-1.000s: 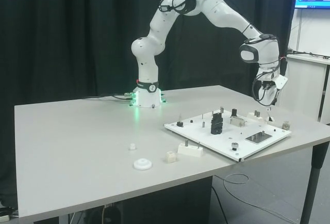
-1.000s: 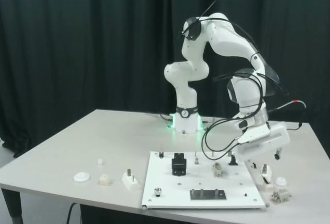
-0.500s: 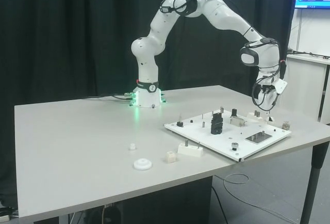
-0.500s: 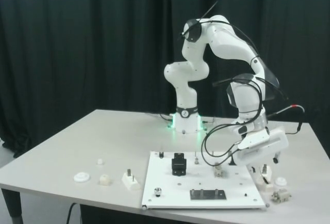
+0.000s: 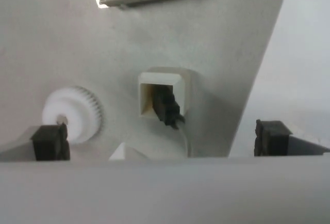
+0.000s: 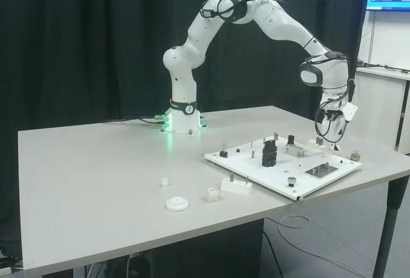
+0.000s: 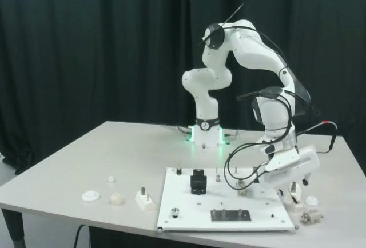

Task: Pick USB.

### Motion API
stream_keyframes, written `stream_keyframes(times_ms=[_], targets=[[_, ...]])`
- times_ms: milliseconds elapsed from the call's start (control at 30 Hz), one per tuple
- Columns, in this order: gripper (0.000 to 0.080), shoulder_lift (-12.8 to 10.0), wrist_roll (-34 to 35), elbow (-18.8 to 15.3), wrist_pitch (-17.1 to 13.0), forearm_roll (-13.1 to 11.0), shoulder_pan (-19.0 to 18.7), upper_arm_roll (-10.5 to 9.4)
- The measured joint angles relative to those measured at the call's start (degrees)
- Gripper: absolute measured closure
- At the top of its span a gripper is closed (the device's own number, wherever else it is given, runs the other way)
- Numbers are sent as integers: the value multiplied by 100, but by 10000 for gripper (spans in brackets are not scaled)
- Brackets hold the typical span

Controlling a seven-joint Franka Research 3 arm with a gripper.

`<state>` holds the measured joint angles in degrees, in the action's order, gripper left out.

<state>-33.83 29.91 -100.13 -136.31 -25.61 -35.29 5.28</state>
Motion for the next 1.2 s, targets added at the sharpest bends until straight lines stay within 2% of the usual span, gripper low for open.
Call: stream_keyframes(times_ms=[667,1200], targets=[[3,-274,-43,166,0,0,26,-25],[3,-367,-42,253,-2,0,19,-103]])
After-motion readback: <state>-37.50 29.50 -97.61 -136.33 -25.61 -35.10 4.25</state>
